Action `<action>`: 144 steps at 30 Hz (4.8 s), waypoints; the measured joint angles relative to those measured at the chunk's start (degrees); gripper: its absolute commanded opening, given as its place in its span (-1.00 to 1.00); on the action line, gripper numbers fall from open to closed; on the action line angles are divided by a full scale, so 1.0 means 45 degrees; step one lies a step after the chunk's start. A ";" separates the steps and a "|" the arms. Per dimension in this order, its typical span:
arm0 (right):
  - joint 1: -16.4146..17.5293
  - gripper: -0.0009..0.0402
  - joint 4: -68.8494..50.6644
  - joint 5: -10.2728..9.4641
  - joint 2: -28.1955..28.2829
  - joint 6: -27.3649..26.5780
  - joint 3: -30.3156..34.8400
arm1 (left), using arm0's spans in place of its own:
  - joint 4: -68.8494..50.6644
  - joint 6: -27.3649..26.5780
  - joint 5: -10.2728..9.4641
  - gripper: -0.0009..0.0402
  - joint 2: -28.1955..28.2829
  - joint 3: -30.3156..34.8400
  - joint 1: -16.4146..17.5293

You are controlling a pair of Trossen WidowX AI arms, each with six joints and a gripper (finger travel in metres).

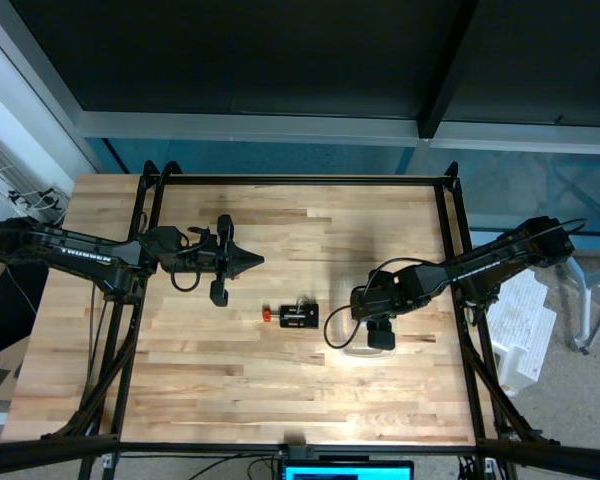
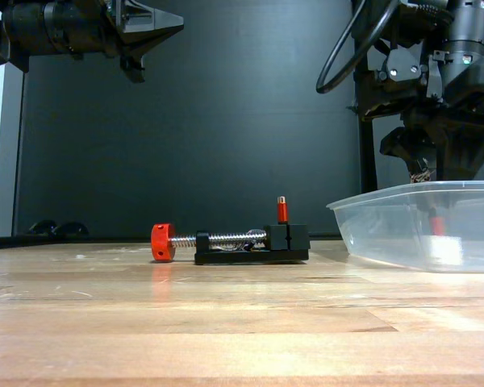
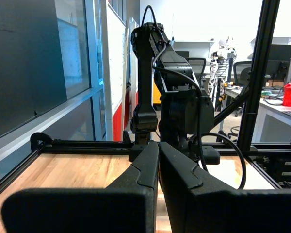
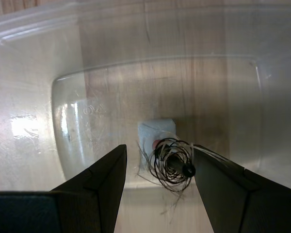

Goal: Pick the rca connector and install on the hub

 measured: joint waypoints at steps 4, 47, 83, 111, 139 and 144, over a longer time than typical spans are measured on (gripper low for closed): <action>0.0019 -0.07 0.0087 0.0000 0.0214 -0.0092 -0.0063 | 0.0000 -0.0005 0.0005 -0.96 0.0000 0.0005 0.0000; 0.0068 -0.85 0.1073 0.0005 0.0199 -0.0238 -0.0787 | -0.0005 -0.0005 0.0000 -0.96 0.0000 0.0000 0.0000; 0.0044 -0.94 -0.1773 0.0452 -0.1375 -0.0287 0.1156 | -0.0005 -0.0005 0.0000 -0.96 0.0000 0.0005 0.0000; -0.0413 -0.94 -0.1593 0.0680 0.1078 -0.0967 0.3968 | 0.0000 -0.0005 0.0005 -0.96 0.0000 0.0005 0.0000; -0.1078 -0.94 -0.1370 0.0675 0.4634 -0.1719 0.7480 | 0.0000 -0.0005 0.0000 -0.96 0.0000 0.0005 0.0000; -0.1073 -0.94 -0.1248 0.0670 0.4843 -0.1710 0.7461 | 0.0000 -0.0005 0.0000 -0.96 0.0000 0.0005 0.0000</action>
